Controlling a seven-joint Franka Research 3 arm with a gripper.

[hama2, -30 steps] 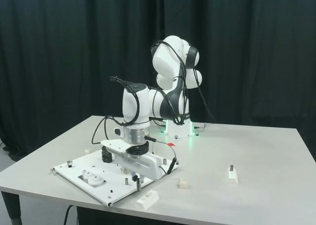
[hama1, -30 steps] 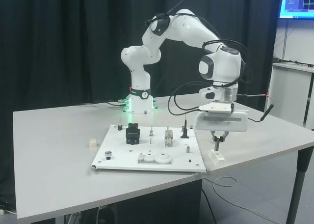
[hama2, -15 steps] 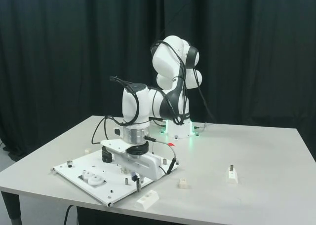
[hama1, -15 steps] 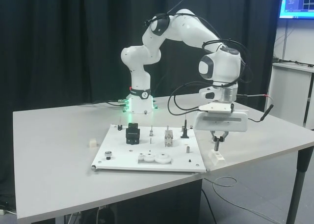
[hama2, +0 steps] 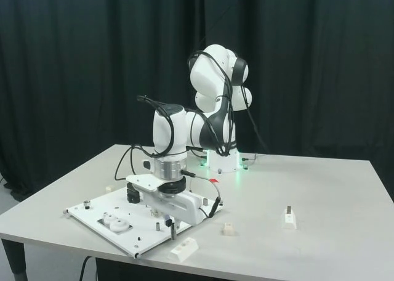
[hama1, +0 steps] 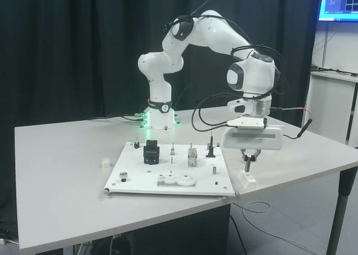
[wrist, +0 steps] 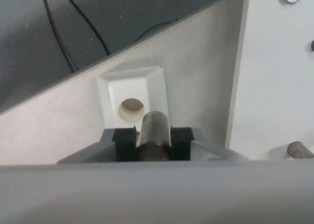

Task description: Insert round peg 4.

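At the table's [hama1: 67, 171] near edge, beside the board's [hama1: 168, 165] corner, sits a white block [wrist: 131, 102] with one round hole, and nothing is in the hole. Just above it hangs the gripper [wrist: 153, 144], its black fingers [wrist: 125, 143] clamped on the peg [wrist: 154, 135], which points down beside the hole without entering it. On the board stand white gears [hama1: 176, 180], a black part [hama1: 151, 153] and small posts. Farther back, the arm's base [hama1: 159, 118] glows green.
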